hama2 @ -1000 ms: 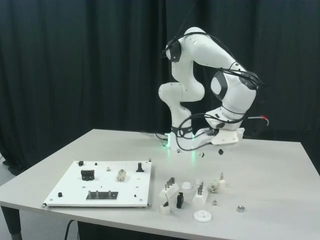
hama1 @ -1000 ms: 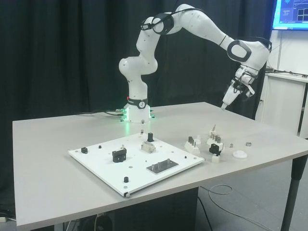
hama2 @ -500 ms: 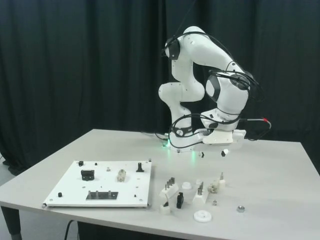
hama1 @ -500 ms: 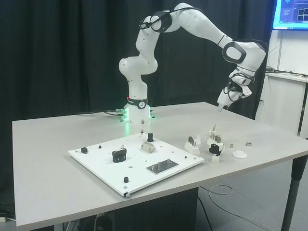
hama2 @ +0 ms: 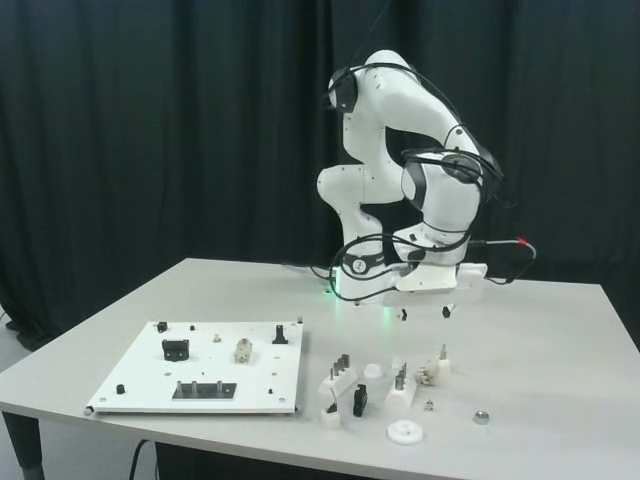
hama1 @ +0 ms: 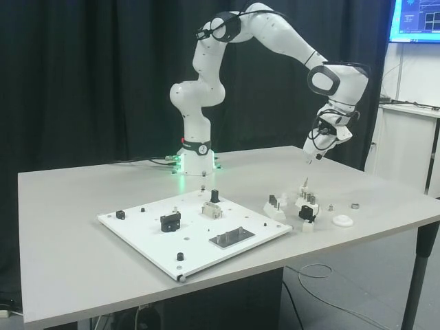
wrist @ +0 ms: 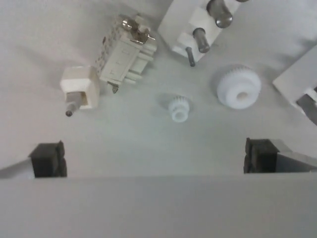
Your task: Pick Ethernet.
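My gripper [wrist: 153, 158] is open, its two black fingertips [wrist: 48, 159] far apart with only grey table between them. It hangs well above a cluster of small parts [hama2: 400, 385] and slightly behind it [hama1: 315, 157]. Under the wrist lie a white multi-pin connector with metal screws [wrist: 124, 52], a small white block with a pin [wrist: 79, 89], a small gear [wrist: 179, 108] and a larger white gear [wrist: 238, 89]. A black plug in a white holder [hama2: 358, 400] stands at the cluster's front. I cannot tell which part is the Ethernet.
A white holder with metal pegs [wrist: 198, 25] lies beside the connector. A white assembly board [hama2: 200, 385] with black and metal fixtures lies left of the cluster. A flat white gear [hama2: 404, 432] and a metal ring [hama2: 481, 417] lie near the table's front edge. The arm's base [hama1: 194, 155] glows green.
The arm has swung from beyond the table's side to above the parts cluster, and the gripper has turned to point down.
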Available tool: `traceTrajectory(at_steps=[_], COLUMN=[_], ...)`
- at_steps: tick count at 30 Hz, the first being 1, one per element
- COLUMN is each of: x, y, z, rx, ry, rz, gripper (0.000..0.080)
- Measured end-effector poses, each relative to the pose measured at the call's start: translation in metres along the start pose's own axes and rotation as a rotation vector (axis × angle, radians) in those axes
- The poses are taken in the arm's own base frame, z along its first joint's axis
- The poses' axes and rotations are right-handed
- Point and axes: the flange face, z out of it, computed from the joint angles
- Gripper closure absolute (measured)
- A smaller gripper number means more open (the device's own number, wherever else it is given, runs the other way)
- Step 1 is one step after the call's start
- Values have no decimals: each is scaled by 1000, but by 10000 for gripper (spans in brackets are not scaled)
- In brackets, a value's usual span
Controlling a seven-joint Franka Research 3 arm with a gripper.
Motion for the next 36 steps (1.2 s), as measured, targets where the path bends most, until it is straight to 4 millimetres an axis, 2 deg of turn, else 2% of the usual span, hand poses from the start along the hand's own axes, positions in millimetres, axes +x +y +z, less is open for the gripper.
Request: traceTrajectory(at_steps=[21, 36], x=[-31, -43], y=[-9, -15], z=[28, 52], rx=[19, 27], ry=[57, 89], rz=[-128, -132], gripper=[3, 3])
